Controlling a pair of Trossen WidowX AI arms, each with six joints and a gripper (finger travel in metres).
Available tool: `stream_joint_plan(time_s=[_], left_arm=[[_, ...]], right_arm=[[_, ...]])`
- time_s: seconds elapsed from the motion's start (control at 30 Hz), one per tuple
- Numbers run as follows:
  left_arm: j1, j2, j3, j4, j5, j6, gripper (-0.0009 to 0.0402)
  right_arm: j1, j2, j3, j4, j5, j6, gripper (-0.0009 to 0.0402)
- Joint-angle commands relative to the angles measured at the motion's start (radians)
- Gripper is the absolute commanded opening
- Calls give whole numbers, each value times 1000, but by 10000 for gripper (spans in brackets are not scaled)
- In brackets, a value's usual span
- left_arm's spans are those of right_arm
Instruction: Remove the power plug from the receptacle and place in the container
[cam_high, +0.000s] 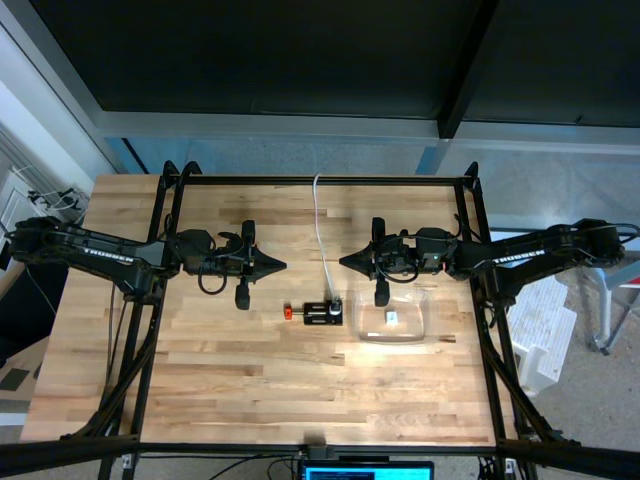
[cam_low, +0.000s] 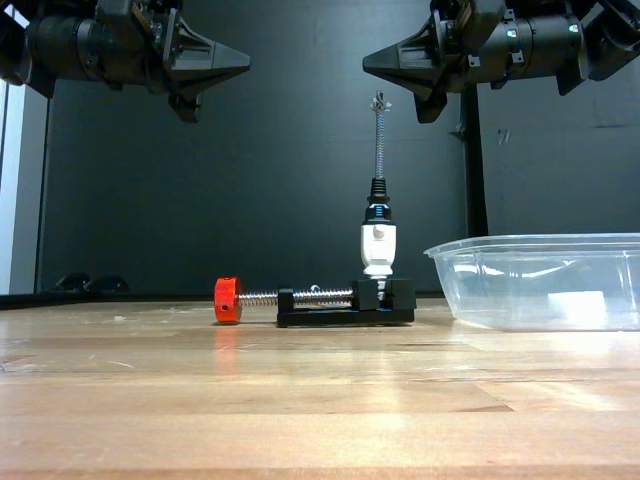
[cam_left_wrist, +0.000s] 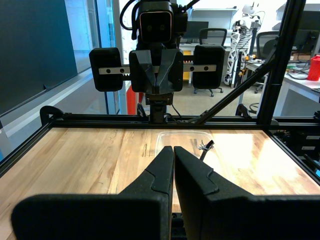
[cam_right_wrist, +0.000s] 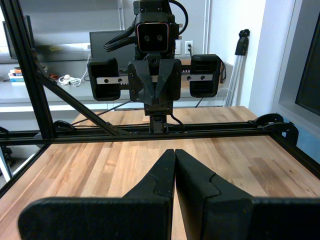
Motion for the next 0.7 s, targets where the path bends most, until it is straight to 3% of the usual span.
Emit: stream_joint_plan(time_s=[0.03,0.57,0.7], left_arm=[[0,0,0,0,0,0,0],[0,0,0,0,0,0,0],[0,0,0,0,0,0,0]], right_arm=[[0,0,0,2,0,0,0],[0,0,0,0,-1,1,0],[1,-2,23,-63,-8,38,0]])
